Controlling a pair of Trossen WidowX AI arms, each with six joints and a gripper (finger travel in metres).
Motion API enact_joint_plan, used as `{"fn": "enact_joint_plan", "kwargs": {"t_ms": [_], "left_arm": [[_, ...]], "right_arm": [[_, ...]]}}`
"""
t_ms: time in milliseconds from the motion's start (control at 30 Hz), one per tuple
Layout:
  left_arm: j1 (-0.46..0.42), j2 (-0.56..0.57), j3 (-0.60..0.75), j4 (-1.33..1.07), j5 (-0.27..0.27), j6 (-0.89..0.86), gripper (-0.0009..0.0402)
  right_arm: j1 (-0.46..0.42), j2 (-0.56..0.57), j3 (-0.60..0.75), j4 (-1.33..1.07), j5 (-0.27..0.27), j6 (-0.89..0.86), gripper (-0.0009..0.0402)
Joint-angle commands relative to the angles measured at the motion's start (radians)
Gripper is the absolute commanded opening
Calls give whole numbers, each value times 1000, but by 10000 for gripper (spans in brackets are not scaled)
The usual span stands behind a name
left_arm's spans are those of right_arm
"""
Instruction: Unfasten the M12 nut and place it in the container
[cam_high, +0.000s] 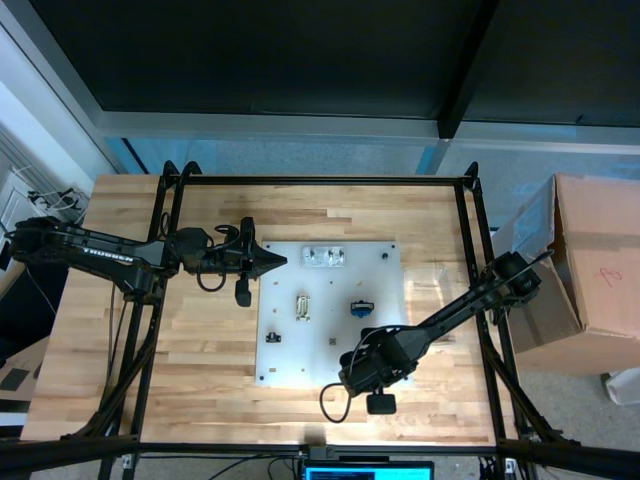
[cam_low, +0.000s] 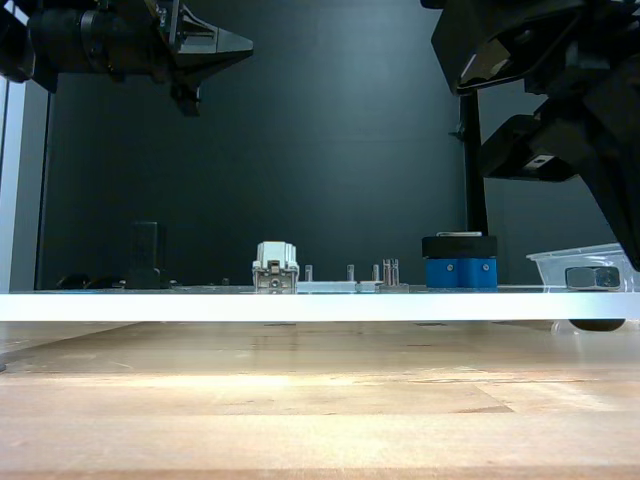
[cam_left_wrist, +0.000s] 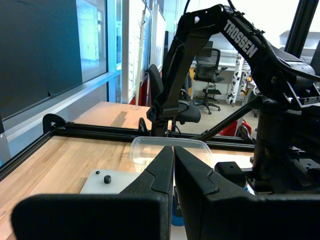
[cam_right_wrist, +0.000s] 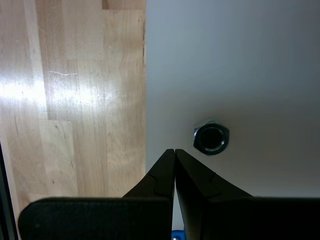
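Judging by views, nothing is finished: nut (cam_right_wrist: 198, 136) is seen on its stud (cam_right_wrist: 212, 139) beside right gripper's (cam_right_wrist: 174, 151) empty closed jaws, container (cam_left_wrist: 142, 150) unreached; left gripper (cam_left_wrist: 173, 149) is held closed-jawed over board's (cam_right_wrist: 240, 60) left edge.

- The small silver hexagonal M12 nut (cam_right_wrist: 199, 134) is seen only end-on in the right wrist view, just beside the closed, empty right claw (cam_right_wrist: 174, 151). Whatever lies beneath its dark centre (cam_right_wrist: 212, 139) is concealed, so its seating on a stud cannot be told.
- In the high view the nut is hidden beneath the right claw, over the flat white board's (cam_high: 300, 350) near edge.
- In the low view the right claw is cut off by the right edge. A small grey shape (cam_low: 592, 277) before the clear plastic container (cam_low: 560, 260) cannot be identified.
- The closed left claw (cam_high: 282, 261) is held high over the board's far left edge. In the low view its arm is cut off.
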Motion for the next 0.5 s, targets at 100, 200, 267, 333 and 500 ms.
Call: {"fn": "enact_joint_plan", "kwargs": {"t_ms": [100,200,267,333,500], "left_arm": [[0,0,0,0,0,0,0],[0,0,0,0,0,0,0],[0,0,0,0,0,0,0],[0,0,0,0,0,0,0],[0,0,0,0,0,0,0]], "right_arm": [[-2,1,0,-21,67,2,0],[-2,-5,2,-72,211,54,0],[-2,-7,11,-104,260,77,0],[-2,-9,20,-121,268,78,0],[-2,-19,28,-120,206,76,0]]}}
